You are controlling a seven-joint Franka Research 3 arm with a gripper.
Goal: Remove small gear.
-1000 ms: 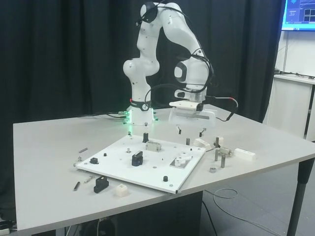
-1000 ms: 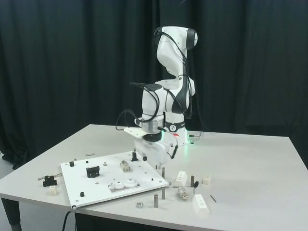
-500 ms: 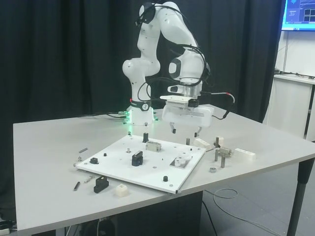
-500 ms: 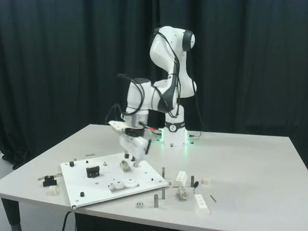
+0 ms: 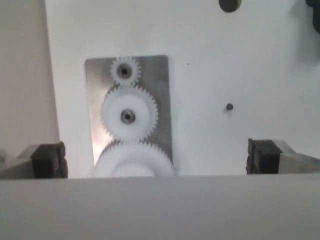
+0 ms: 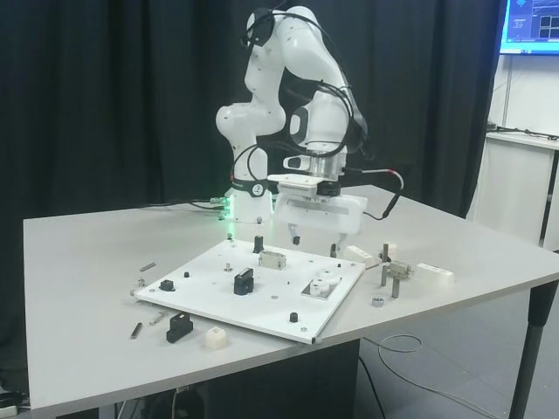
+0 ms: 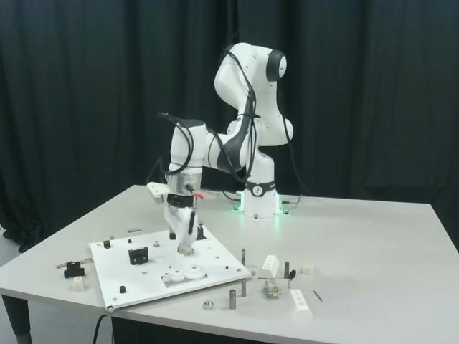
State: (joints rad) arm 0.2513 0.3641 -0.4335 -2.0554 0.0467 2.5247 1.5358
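Only the wrist view shows the small gear (image 5: pixel 124 70): white, toothed, dark-bored, meshing a larger gear (image 5: pixel 129 116) on a grey plate (image 5: pixel 161 100), upper left of frame. The pincer (image 5: pixel 155 159) is spread, empty.

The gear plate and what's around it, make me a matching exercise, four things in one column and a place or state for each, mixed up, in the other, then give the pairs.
Things:
1. small gear
2. middle gear
3. large gear
4. gripper

Places or states:
A. partly hidden at the near end of the grey plate
B. open, above the white board, holding nothing
C. between the other two gears, teeth meshing with both
D. at the far end of the row, on its pin

Pairs: 1-D, 2-C, 3-A, 4-B
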